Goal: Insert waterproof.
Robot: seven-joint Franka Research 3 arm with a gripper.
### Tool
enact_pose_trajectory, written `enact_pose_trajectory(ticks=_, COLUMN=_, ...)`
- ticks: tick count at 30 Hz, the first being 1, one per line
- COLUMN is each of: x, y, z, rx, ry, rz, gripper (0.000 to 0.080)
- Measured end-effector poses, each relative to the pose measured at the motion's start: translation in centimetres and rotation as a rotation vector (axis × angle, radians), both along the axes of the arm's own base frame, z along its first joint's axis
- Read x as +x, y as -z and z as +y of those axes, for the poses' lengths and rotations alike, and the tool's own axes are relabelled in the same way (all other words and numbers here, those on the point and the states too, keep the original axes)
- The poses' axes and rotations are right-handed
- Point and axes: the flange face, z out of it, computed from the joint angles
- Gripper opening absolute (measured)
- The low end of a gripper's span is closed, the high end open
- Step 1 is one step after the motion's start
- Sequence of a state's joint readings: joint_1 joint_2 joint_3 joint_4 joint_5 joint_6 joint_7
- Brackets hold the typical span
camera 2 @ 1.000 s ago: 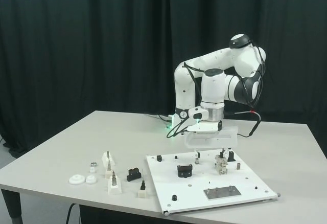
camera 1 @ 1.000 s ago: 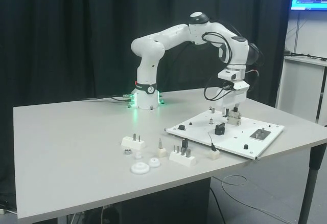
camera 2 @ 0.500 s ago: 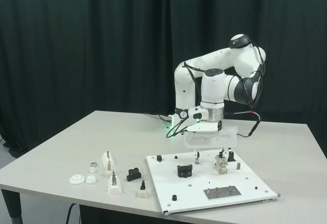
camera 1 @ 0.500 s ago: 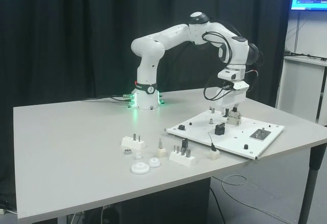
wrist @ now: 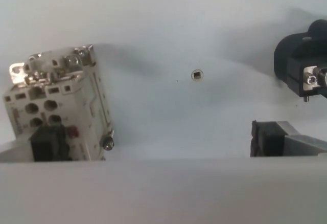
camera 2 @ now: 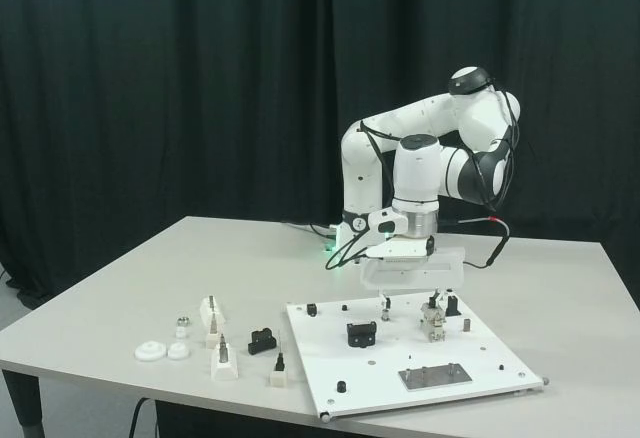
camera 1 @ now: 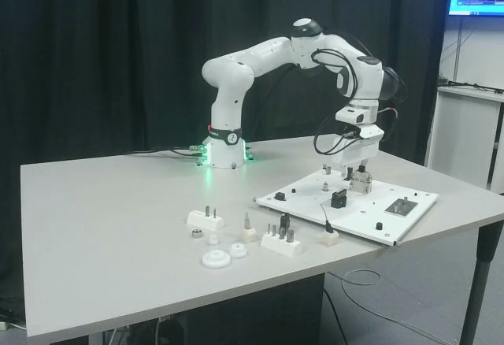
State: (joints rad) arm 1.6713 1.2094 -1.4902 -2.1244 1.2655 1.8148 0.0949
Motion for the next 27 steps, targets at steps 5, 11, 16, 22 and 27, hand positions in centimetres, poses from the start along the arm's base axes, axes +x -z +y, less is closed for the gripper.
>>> enact_pose_trajectory(ticks=5, x=-0.01, y=0.02, z=-0.02, rx=0.0, ry=0.0, rz=0.001, gripper=0.08)
enact_pose_trajectory(ticks=11, x=-0.03, y=0.05, z=-0.04, rx=0.0, ry=0.0, rz=0.001, gripper=0.08)
enact_pose_trajectory(ticks=16, x=-0.4, y=0.83, z=-0.31, rx=-0.004, ry=-0.004, rz=0.017, gripper=0.08)
enact_pose_trajectory(ticks=22, x=-0.46, y=0.86, z=-0.41, rx=-0.001, ry=-0.003, rz=0.018, gripper=0.08)
enact_pose_trajectory(ticks=27, x=-0.46, y=0.79, z=-0.36, rx=0.0, ry=-0.006, rz=0.017, gripper=0.08)
